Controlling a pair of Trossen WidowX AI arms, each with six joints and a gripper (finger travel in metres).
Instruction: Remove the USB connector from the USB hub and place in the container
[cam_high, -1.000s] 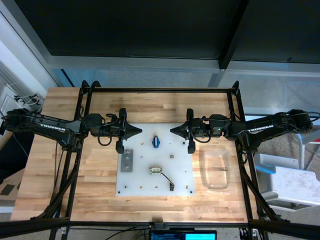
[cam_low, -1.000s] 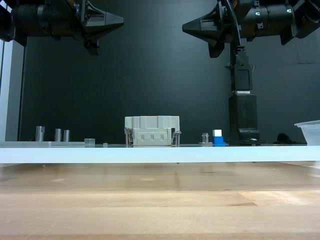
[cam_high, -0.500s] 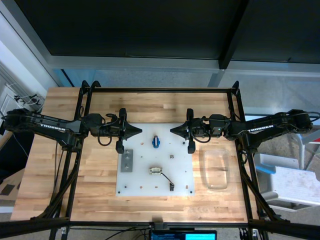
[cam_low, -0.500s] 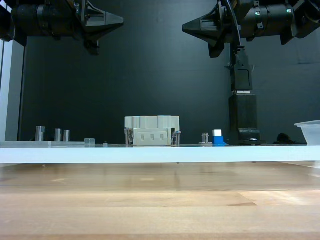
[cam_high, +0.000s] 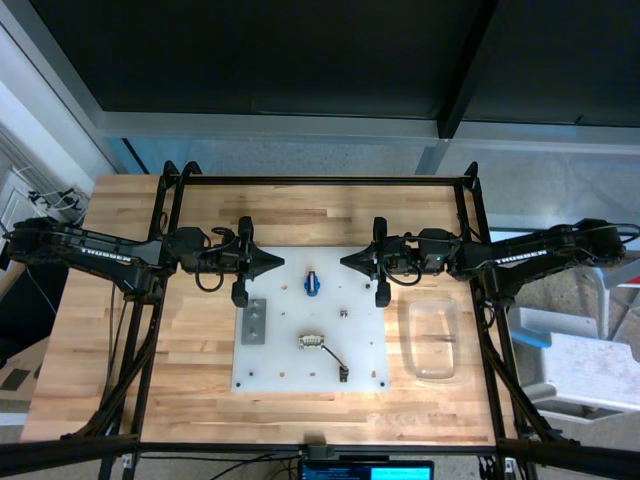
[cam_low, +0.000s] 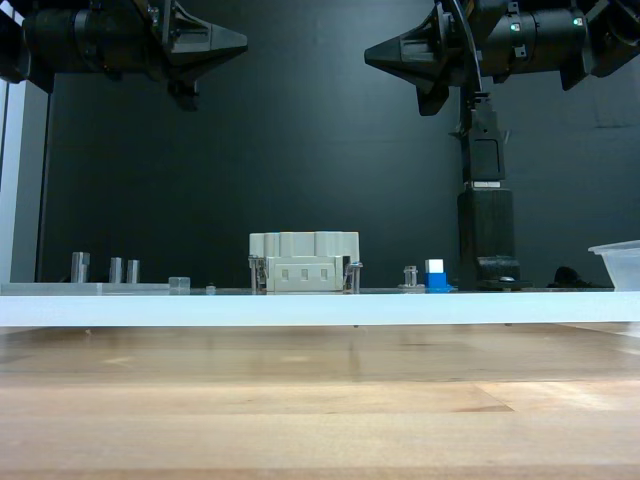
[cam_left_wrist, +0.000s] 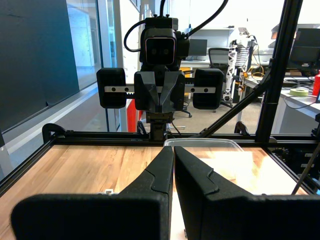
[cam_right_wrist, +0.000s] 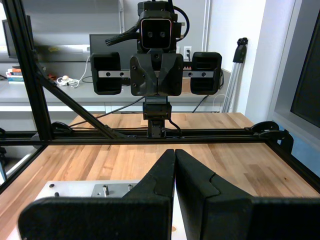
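Above the desk's (cam_high: 180, 380) middle, left gripper (cam_high: 280, 261) and right gripper (cam_high: 345, 262) hang closed; the USB connector (cam_high: 335, 360) lies diagonally toward the near edge, closer to the right one.

Bright, even overhead light on the table (cam_high: 200, 400), shadows faint; low view dim, left gripper (cam_low: 243, 42) and right gripper (cam_low: 368, 52) near-silhouettes high against black; near wood blurred; bright glare on wood by the container (cam_left_wrist: 200, 143).

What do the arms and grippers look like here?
The left arm and right arm are matte black with white TROSSEN lettering and looped black cables. The left gripper, above the board's far-left part, and the right gripper, above its far-right, taper to wedge-shaped black fingers, shut.
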